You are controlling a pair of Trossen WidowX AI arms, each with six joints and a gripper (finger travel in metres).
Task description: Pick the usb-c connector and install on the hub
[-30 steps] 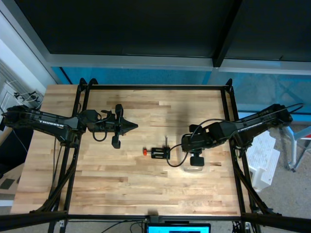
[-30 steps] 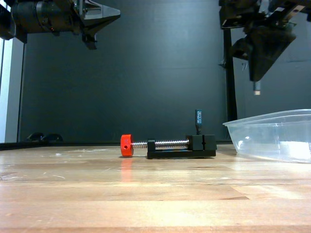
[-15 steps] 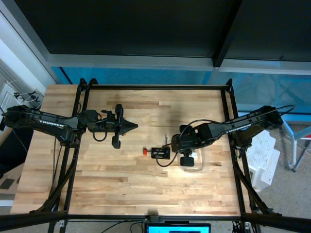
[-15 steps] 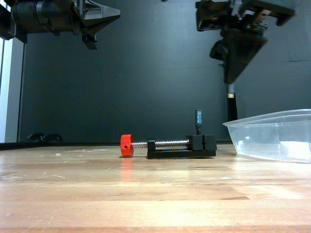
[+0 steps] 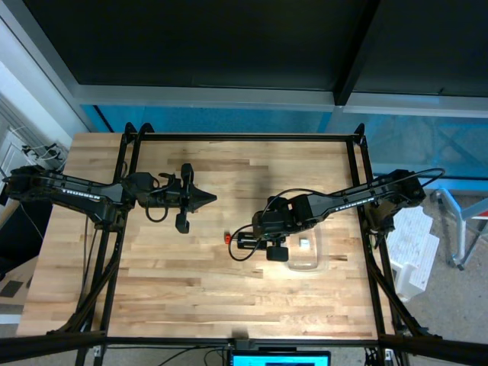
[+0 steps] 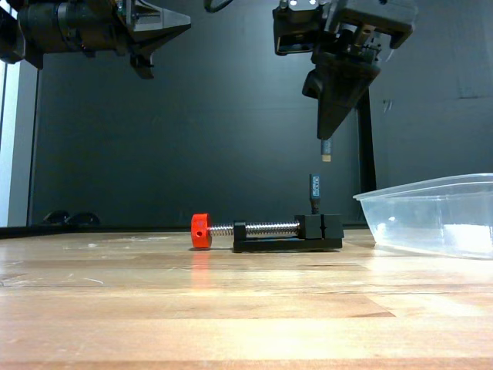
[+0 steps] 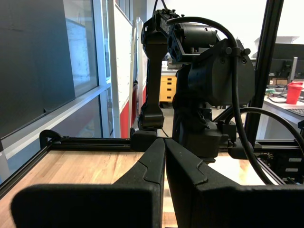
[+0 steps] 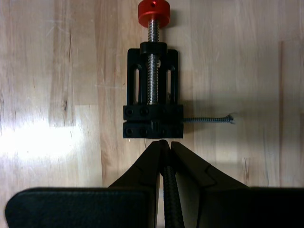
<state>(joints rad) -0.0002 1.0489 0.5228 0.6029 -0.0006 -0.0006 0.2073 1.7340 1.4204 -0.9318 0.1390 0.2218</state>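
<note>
1. Spanning the scene, a pale wooden plank bench (image 5: 191, 290) carries a small black block and a clear tray.
2. The left black robot arm hangs high over the bench's left half, well apart from both. Its left claw (image 5: 211, 198) has its fingers pressed together, with nothing between them.
3. The right black robot arm reaches inward, and its right claw (image 6: 326, 137) points straight down over the black block. Its fingers are clamped on a thin dark piece.
4. A clear plastic rectangular tray (image 6: 431, 220) sits on the bench just beside the block, on its right.
5. The hub (image 8: 152, 114), a small black rectangular block with a red-orange knob and threaded screw, lies flat. A thin grey stem (image 6: 314, 191) stands at its end opposite the knob.
6. The usb-c connector (image 6: 326, 151), a tiny dark-grey plug with a pale tip, hangs from the right claw. It is in the air just above the stem, not touching it.
7. A small white square piece (image 5: 303, 242) lies inside the tray.
</note>
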